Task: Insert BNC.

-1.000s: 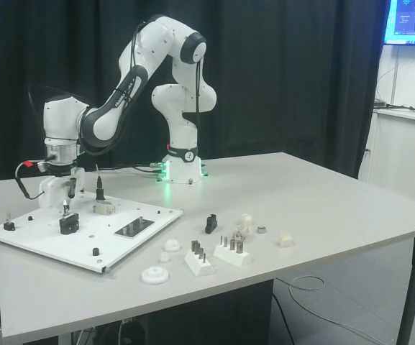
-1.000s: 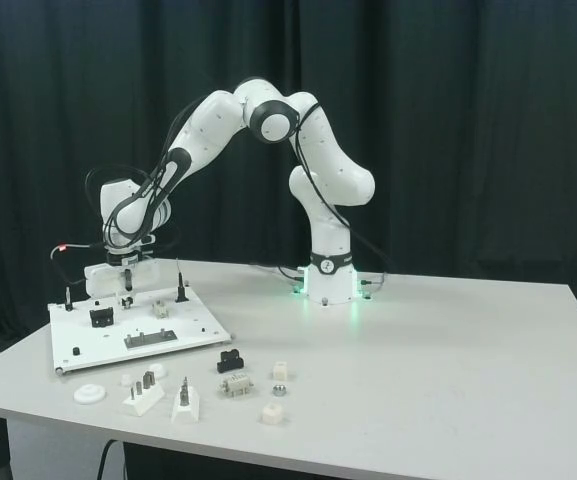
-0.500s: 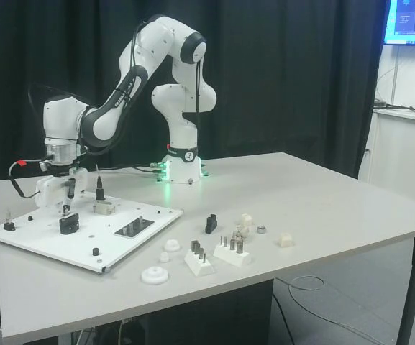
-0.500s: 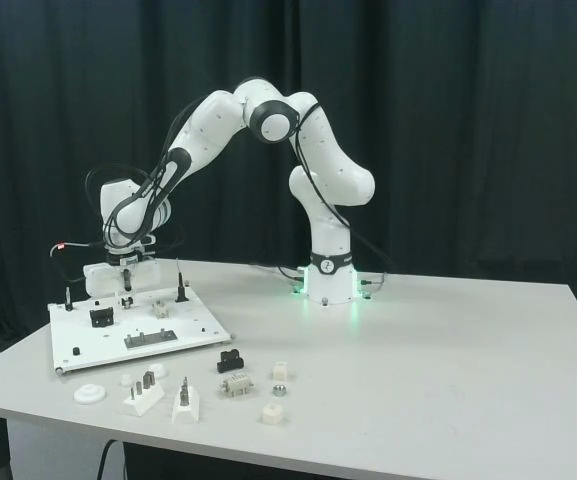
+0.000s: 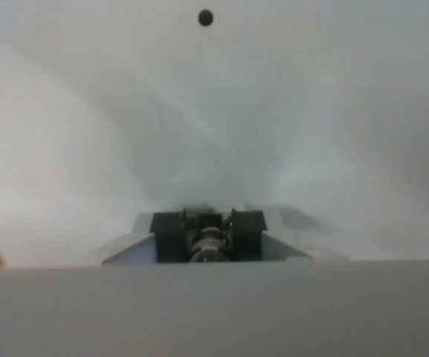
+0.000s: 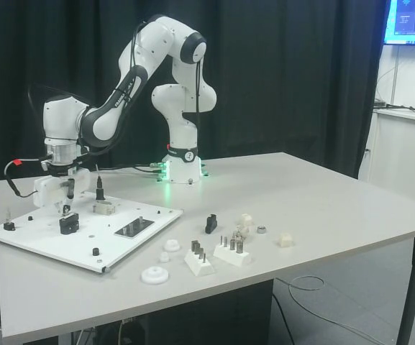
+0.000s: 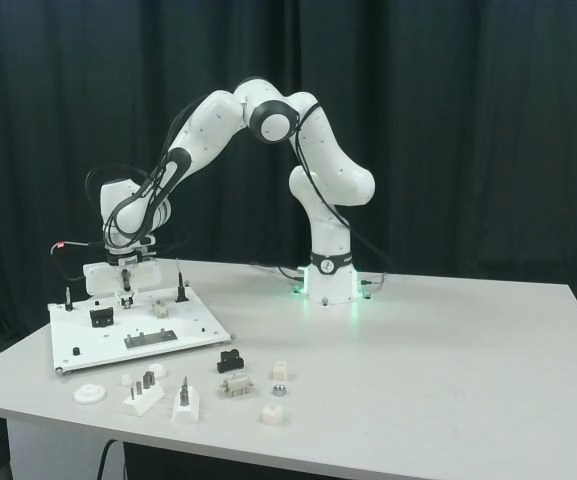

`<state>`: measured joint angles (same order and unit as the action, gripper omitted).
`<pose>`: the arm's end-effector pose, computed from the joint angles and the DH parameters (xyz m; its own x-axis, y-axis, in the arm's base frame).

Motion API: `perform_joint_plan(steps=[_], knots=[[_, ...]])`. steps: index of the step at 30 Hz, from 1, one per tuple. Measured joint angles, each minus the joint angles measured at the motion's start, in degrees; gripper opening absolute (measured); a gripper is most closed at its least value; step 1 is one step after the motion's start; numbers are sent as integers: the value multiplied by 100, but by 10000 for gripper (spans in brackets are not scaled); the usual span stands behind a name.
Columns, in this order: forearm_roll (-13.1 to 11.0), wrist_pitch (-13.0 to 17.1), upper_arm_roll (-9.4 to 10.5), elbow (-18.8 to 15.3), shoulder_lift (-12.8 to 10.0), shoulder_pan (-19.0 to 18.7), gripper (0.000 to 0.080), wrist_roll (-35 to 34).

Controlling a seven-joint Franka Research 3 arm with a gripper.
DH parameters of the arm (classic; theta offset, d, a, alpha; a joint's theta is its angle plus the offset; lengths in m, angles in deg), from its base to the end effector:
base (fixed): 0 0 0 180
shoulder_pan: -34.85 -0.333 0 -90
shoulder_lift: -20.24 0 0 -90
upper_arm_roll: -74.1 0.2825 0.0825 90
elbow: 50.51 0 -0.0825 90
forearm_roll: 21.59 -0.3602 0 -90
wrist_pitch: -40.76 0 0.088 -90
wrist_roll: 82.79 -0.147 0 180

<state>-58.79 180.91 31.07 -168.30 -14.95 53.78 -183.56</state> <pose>0.2605 -0.4949 0.1560 -0.9930 0.1175 -0.0091 0.1177 0.9928 -0.0202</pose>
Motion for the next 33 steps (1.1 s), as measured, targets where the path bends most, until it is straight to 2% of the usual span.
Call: perform_joint_plan(steps=[33], knots=[[0, -40, -14, 1, -2, -1, 124, -1221]])
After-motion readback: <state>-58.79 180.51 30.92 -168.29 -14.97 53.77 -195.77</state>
